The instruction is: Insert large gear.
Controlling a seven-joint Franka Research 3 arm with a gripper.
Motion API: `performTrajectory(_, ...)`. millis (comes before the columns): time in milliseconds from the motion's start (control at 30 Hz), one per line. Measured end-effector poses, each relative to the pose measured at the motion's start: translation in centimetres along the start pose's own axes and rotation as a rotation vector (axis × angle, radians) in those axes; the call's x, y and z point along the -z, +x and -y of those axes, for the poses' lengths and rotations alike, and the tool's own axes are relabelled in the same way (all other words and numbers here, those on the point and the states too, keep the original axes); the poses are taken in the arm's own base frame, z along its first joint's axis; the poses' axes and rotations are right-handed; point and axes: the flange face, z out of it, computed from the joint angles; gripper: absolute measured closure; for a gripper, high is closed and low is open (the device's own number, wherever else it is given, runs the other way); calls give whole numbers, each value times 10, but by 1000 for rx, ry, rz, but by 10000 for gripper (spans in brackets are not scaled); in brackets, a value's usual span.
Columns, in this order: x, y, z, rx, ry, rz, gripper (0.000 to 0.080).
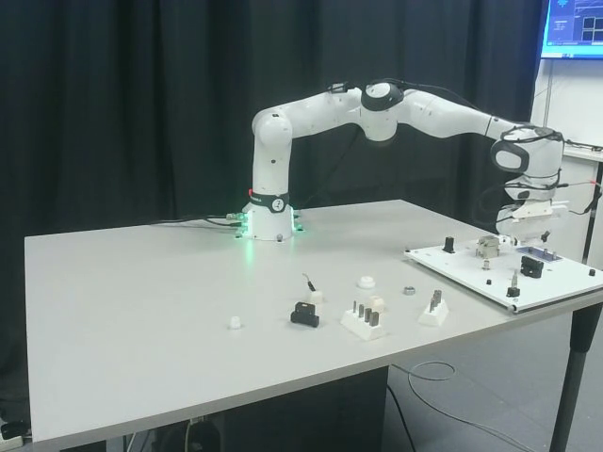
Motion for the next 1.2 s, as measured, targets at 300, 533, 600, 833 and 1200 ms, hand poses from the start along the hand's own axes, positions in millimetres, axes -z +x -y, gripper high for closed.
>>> performTrajectory(300,14,3,2,1,0,-14,6)
performTrajectory(533,27,3,3,2,-2,-10,3)
performTrajectory(600,31,3,3,10,-4,-13,3)
performTrajectory(833,40,-1,1,39,-8,-31,3)
performTrajectory(1200,47,-6,-5,55,-30,-63,3)
